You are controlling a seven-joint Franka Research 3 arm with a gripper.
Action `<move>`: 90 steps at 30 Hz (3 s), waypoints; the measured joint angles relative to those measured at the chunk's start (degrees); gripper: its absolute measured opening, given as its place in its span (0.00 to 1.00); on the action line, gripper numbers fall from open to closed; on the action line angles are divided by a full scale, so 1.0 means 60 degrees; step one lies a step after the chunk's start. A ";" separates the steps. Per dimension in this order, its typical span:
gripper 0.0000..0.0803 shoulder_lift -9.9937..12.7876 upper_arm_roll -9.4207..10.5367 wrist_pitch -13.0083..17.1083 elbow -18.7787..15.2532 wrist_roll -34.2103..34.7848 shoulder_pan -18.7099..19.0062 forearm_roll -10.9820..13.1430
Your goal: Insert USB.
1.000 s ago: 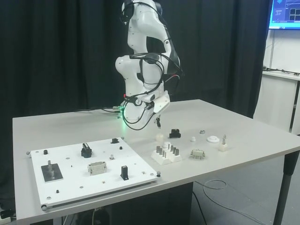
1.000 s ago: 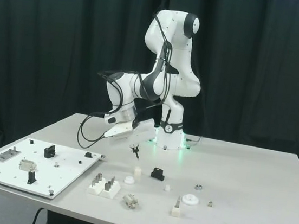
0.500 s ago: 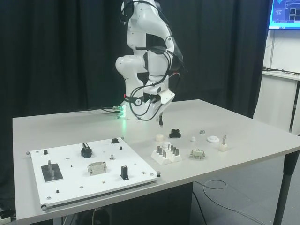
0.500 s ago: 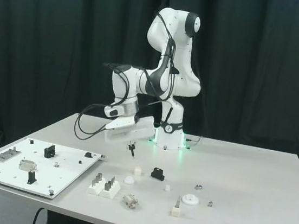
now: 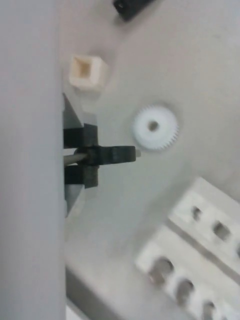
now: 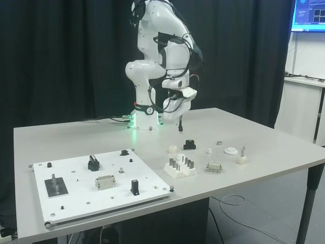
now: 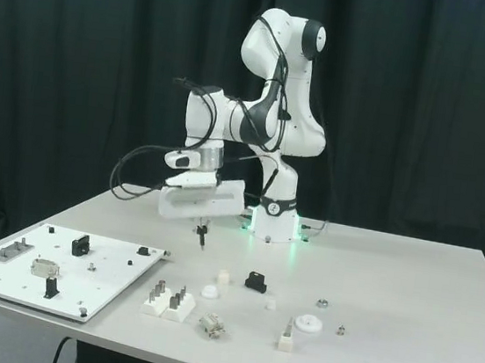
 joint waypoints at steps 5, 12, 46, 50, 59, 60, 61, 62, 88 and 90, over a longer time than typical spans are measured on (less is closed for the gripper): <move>0.09 0.0191 0.0016 0.0219 0.0466 0.0556 0.0032 -0.0151; 0.09 0.0746 -0.0052 0.0315 0.1308 0.1864 -0.0024 -0.0367; 0.09 0.3185 -0.0367 -0.0830 0.5116 0.7152 -0.1842 0.0257; 0.09 0.3306 -0.0368 -0.1063 0.5366 0.7164 -0.1999 0.0556; 0.08 0.3731 -0.0386 -0.1214 0.5940 0.8293 -0.2375 0.1372; 0.08 0.3792 -0.0390 -0.1214 0.6021 0.8436 -0.2420 0.1431; 0.08 0.3857 -0.0392 -0.1214 0.6098 0.8590 -0.2466 0.1480; 0.08 0.3928 -0.0395 -0.1214 0.6179 0.8757 -0.2515 0.1525; 0.08 0.5646 -0.0403 -0.1379 0.8203 1.3379 -0.3459 0.2523; 0.08 0.5750 -0.0403 -0.1422 0.8339 1.3491 -0.3520 0.2632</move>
